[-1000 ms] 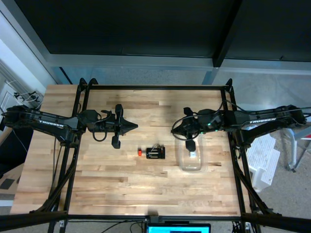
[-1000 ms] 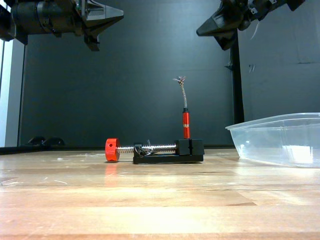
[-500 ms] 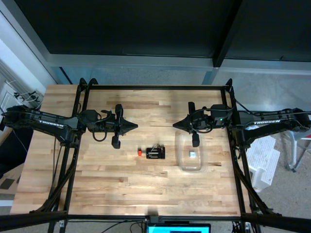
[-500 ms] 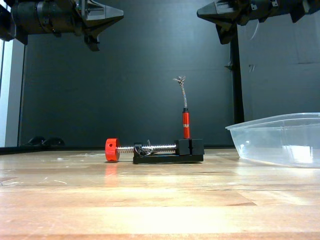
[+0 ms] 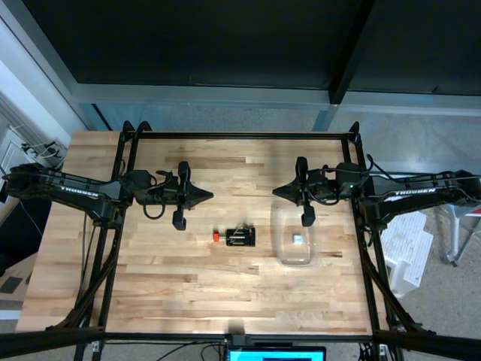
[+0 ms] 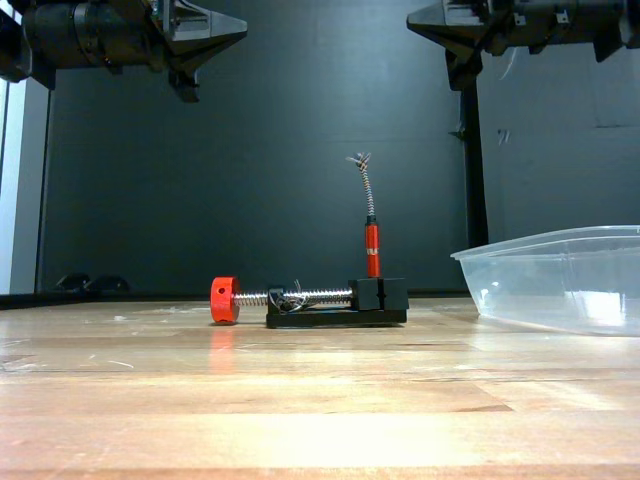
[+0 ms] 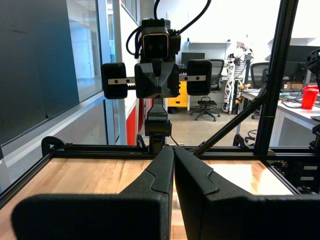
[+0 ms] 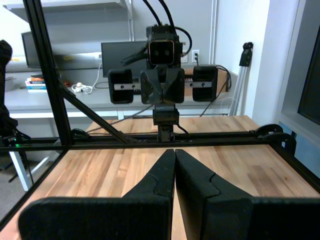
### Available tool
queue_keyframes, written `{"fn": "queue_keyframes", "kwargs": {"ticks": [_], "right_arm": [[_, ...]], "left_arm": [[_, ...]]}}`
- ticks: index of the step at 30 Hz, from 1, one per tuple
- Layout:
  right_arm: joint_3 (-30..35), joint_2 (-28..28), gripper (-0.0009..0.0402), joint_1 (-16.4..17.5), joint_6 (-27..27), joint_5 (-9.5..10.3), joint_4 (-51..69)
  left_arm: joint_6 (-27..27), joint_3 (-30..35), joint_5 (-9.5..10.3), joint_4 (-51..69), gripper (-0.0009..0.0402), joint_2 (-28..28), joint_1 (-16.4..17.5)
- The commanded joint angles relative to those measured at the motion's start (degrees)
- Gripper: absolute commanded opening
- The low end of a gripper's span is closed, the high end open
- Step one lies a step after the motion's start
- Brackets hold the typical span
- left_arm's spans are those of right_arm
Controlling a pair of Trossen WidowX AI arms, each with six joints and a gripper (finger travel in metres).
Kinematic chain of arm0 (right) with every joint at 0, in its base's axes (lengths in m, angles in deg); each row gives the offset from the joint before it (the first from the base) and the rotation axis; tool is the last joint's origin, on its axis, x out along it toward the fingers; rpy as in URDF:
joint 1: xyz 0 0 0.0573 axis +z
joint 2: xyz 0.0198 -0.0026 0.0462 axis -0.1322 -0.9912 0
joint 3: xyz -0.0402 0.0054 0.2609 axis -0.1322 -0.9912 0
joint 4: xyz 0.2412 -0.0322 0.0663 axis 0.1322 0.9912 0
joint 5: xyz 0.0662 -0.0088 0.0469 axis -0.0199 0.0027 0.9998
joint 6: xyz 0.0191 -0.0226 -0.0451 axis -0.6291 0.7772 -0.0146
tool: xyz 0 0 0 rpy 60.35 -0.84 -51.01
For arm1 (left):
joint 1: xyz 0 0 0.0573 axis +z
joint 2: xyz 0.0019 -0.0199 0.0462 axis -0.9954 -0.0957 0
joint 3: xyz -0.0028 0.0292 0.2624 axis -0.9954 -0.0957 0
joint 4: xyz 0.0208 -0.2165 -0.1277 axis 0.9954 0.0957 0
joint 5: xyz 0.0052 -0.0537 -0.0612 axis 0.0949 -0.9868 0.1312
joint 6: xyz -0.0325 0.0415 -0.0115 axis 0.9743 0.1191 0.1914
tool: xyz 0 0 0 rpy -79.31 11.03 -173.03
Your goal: Pick the RCA connector and install on taskboard
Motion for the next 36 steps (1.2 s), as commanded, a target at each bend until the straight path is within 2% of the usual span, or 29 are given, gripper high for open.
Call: {"fn": "queue_keyframes", "kwargs": {"ticks": [1, 19, 36], "right_arm": [[-0.70, 0.50, 0.0000, 0.09, -0.04, -0.74, -0.22], [-3.89, 0.70, 0.0000, 0.15, -0.96, -1.18, -3.98], [-3.76, 0.72, 0.0000, 0.15, -1.88, -1.36, -3.93]], "left_arm": [[-0.02, 0.00, -0.02, 0.00, 0.0000, 0.00, 0.00], [0.00, 0.00, -0.02, 0.00, 0.0000, 0.00, 0.00], [-0.02, 0.00, -0.02, 0.00, 0.0000, 0.00, 0.00]]}}
